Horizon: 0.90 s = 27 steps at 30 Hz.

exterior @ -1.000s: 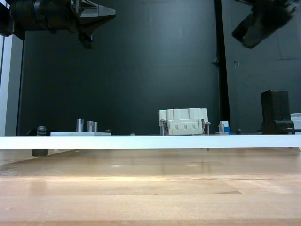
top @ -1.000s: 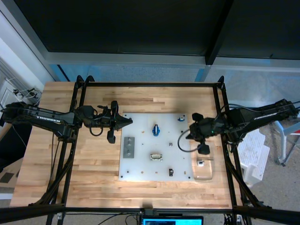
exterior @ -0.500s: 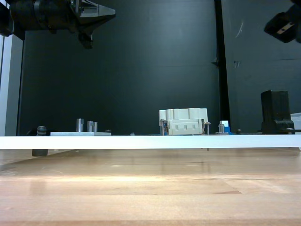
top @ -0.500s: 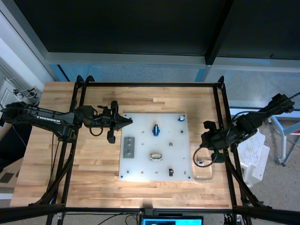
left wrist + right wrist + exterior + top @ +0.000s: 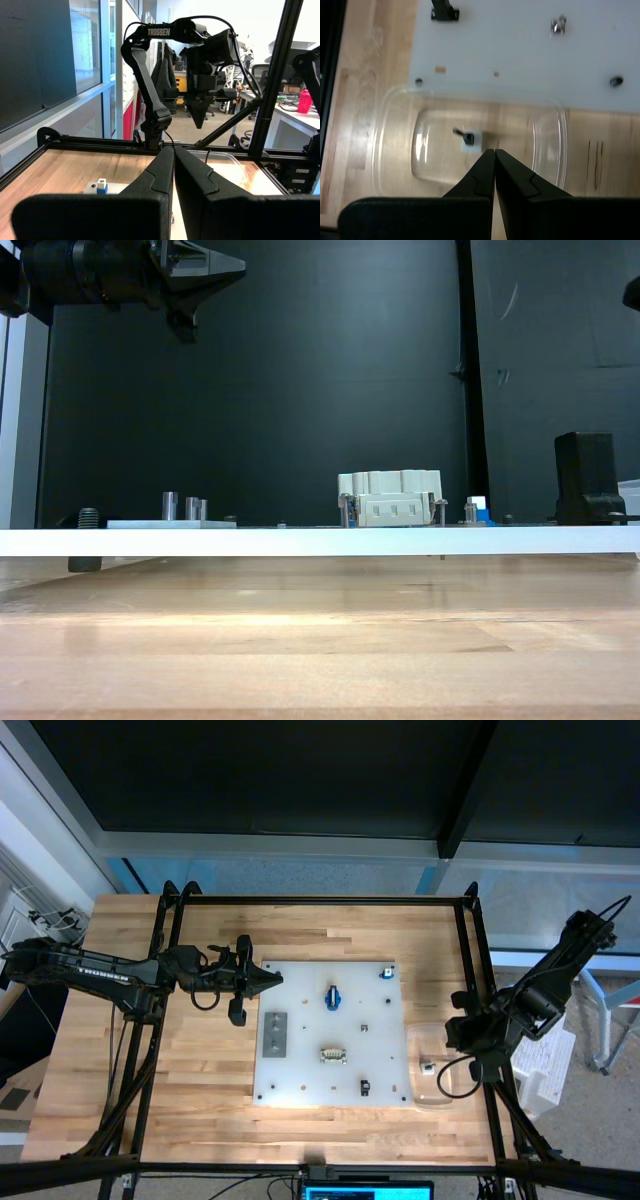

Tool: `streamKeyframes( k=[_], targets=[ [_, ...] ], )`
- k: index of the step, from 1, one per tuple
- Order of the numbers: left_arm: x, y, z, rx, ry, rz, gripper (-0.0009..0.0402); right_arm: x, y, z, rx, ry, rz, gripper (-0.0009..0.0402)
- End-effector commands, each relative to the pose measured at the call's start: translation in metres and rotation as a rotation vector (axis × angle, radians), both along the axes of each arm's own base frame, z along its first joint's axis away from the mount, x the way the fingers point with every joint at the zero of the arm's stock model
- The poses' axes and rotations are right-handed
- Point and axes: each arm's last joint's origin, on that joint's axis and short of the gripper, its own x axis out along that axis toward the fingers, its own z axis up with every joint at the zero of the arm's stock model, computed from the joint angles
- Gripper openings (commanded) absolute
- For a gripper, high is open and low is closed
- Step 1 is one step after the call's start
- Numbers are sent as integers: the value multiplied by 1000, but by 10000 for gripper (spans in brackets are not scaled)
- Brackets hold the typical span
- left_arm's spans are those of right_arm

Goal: Pick the USB connector and install on taskboard

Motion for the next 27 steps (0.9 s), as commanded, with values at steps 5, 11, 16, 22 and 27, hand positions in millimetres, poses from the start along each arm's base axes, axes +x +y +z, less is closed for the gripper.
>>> streamKeyframes(
  k=[5, 11, 16, 22, 27],
  targets=[
    [0, 0, 0, 0, 0, 0, 0, -2, 15, -10, -35, 72, -5, 0],
    [0, 0, 0, 0, 0, 0, 0, -1, 30, -18, -41, 97, -12, 13],
    [0, 0, 0, 0, 0, 0, 0, 2, 34, -24, -52, 117, -41, 69],
    [0, 0, 0, 0, 0, 0, 0, 6, 40, -39, -44, 120, -73, 146],
    [0, 0, 0, 0, 0, 0, 0, 11, 43, -47, -92, 99, -77, 179]
  ],
)
